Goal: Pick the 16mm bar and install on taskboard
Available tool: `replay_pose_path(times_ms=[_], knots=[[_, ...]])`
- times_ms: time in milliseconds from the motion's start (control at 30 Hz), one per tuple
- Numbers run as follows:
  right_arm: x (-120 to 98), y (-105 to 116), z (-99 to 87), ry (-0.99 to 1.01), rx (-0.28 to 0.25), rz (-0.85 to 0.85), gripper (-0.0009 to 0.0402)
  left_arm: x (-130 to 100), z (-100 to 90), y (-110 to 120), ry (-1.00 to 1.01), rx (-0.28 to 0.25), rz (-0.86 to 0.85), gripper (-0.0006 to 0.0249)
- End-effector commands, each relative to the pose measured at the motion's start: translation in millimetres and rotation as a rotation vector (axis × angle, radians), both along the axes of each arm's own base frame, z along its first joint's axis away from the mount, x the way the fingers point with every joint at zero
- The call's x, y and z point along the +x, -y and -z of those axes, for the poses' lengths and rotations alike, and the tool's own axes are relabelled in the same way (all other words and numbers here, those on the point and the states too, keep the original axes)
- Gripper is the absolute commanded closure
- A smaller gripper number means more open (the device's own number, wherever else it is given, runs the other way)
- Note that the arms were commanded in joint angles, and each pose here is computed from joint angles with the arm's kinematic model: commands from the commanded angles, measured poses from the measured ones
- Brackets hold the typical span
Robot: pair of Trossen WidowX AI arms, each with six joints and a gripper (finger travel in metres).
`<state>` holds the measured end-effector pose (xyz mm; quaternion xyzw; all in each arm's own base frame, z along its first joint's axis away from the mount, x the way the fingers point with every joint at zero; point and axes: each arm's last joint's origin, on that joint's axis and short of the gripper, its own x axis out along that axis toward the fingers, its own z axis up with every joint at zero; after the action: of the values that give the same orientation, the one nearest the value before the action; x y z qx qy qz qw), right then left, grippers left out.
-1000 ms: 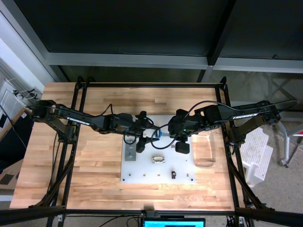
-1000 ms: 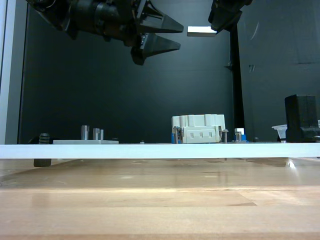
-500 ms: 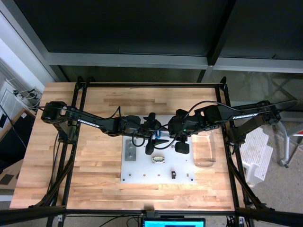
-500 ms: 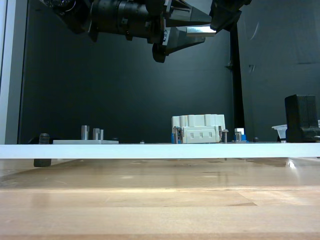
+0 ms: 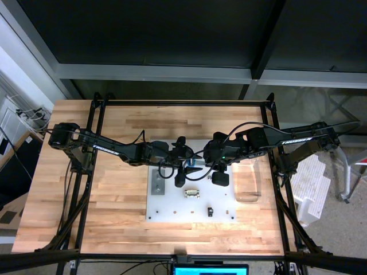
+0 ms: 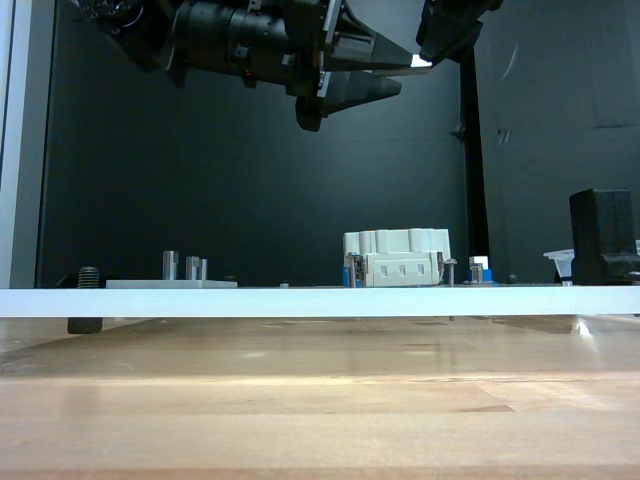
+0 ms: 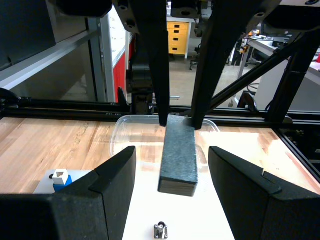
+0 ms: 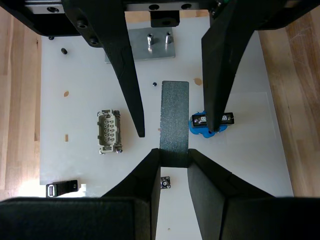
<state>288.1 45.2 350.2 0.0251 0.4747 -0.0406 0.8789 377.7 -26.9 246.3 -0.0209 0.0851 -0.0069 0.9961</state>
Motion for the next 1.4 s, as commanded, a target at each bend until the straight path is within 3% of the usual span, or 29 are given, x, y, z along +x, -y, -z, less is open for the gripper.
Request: replay_pose_path(times_ms=[33, 600, 767, 1133, 1400], knots=[[0.0, -0.1, 0.0, 0.001, 0.0, 0.001, 0.0362, -0.7, -1.9, 1.5, 0.041, -0.001, -0.01, 0.005], [0.0, -0.1, 0.0, 0.001, 0.0, 0.001, 0.0362, -1.1, -1.9, 2.6, 0.053, 0.005, -0.008, 0.0089], [0.0, -0.1, 0.0, 0.001, 0.0, 0.001, 0.0362, -1.3, -1.0, 2.8, 0.044, 0.004, -0.001, 0.0127], [0.0, -0.1, 0.0, 0.0, 0.0, 0.0, 0.0362, -1.4, -1.5, 4.2, 0.048, -0.002, 0.025, 0.0246], [-0.1, -0.1, 0.0, -0.001, 0.001, -0.001, 0.0359, -1.4, -1.6, 4.2, 0.048, -0.008, 0.025, 0.0237]])
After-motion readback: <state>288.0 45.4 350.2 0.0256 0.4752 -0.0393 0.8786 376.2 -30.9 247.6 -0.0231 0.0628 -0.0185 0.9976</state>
